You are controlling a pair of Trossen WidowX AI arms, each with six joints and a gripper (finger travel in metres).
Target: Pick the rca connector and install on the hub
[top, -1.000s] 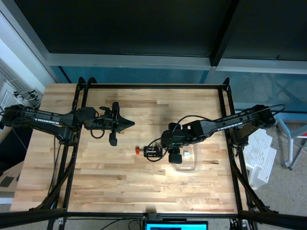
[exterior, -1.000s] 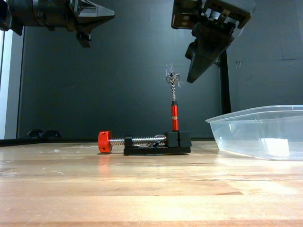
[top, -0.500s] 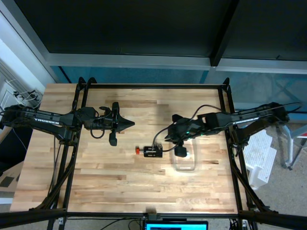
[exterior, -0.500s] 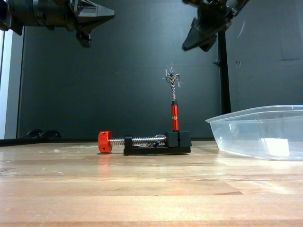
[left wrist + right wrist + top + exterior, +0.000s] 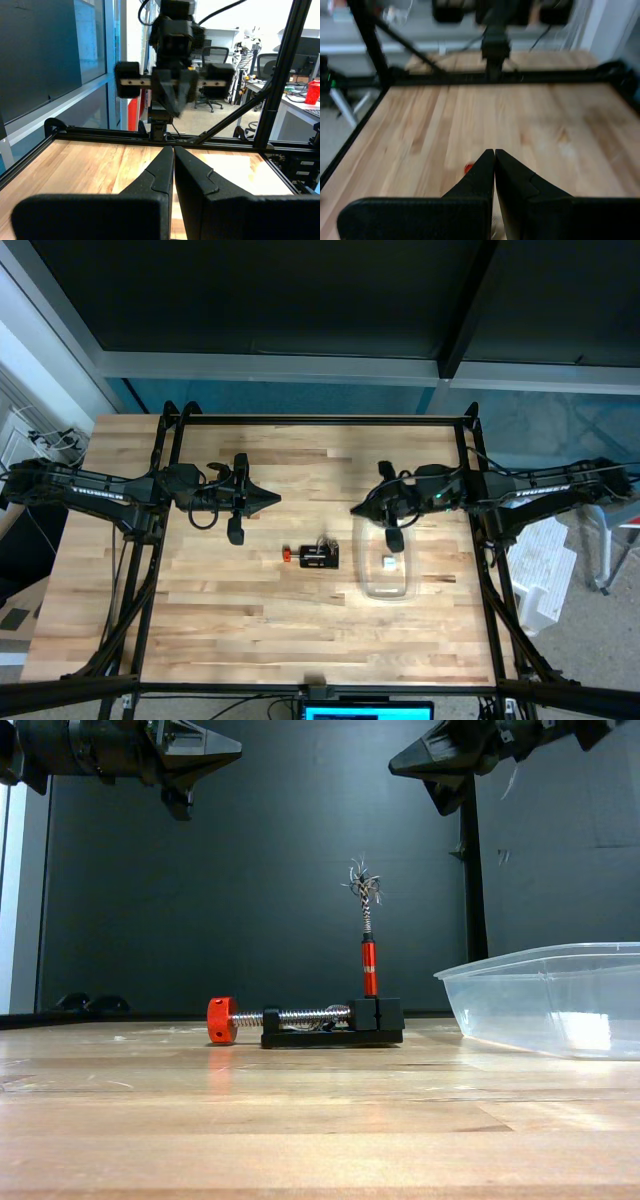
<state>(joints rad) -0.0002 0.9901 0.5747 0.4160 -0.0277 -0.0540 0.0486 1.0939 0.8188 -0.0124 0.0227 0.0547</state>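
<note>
Wooden tabletop below, and my right gripper hangs high over it, fingers pressed together, just past the clear tray holding a small white cube; my left gripper, pinched closed too, faces it from well apart. Nearer, between them, the hub lies flat with the rca connector standing upright on the end away from its red knob. White lettering along my left arm looks like TROSSEN.

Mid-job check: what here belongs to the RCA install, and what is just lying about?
Job:
- rca connector, standing upright on the hub
- right gripper, shut, raised above and right of the hub

Not in play:
- left gripper, shut, parked high at left
- clear plastic tray
- white cube inside it
</note>
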